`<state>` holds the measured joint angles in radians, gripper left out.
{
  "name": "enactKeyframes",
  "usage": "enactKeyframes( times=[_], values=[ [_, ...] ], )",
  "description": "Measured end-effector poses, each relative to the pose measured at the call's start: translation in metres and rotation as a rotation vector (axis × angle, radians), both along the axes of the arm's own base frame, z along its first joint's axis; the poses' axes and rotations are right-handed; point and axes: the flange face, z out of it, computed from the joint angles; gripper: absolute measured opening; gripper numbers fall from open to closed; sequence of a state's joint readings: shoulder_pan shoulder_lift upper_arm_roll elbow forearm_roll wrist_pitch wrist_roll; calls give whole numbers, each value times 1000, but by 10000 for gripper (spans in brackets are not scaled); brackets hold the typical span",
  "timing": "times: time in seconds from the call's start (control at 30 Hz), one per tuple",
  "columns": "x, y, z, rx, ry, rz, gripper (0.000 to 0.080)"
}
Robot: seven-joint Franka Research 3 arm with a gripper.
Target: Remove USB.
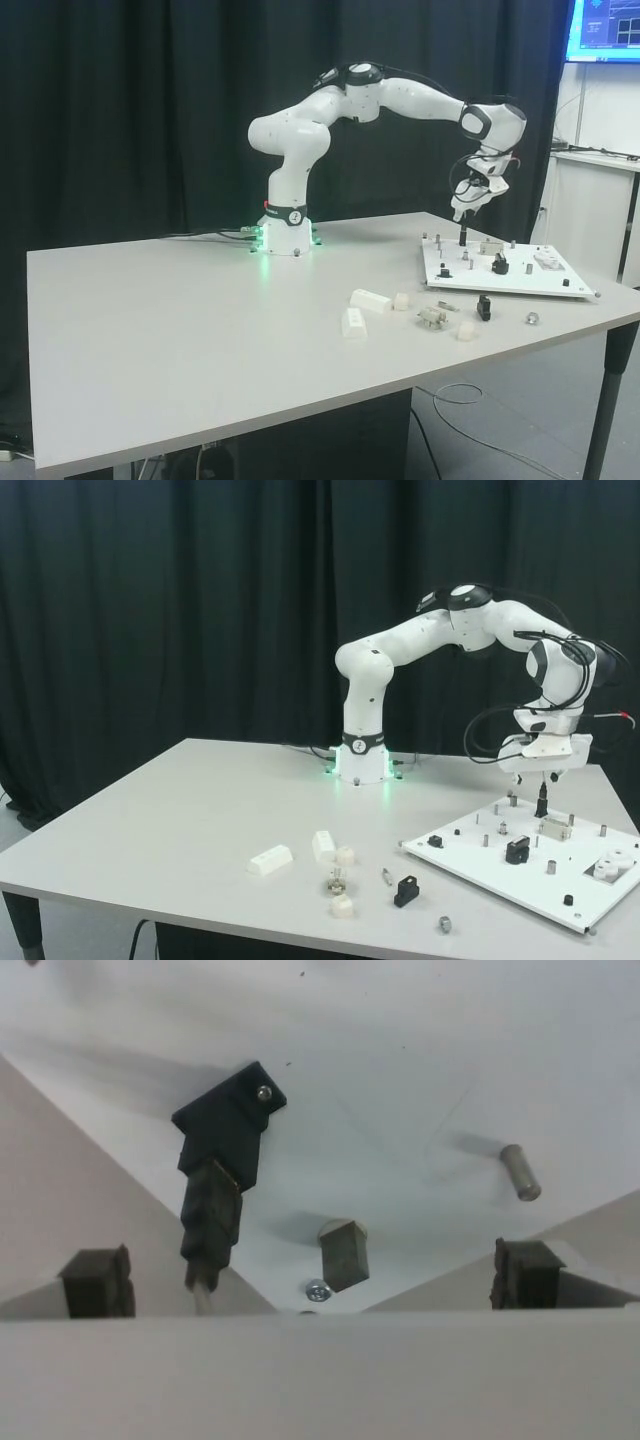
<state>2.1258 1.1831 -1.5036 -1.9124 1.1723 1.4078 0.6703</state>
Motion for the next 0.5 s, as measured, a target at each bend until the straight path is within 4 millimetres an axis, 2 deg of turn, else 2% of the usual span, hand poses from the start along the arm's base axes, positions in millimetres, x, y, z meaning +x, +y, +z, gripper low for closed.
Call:
enactKeyframes(
  times=[0.5],
  values=[
    [-3, 1, -4, 0, 13, -15, 800]
  ],
)
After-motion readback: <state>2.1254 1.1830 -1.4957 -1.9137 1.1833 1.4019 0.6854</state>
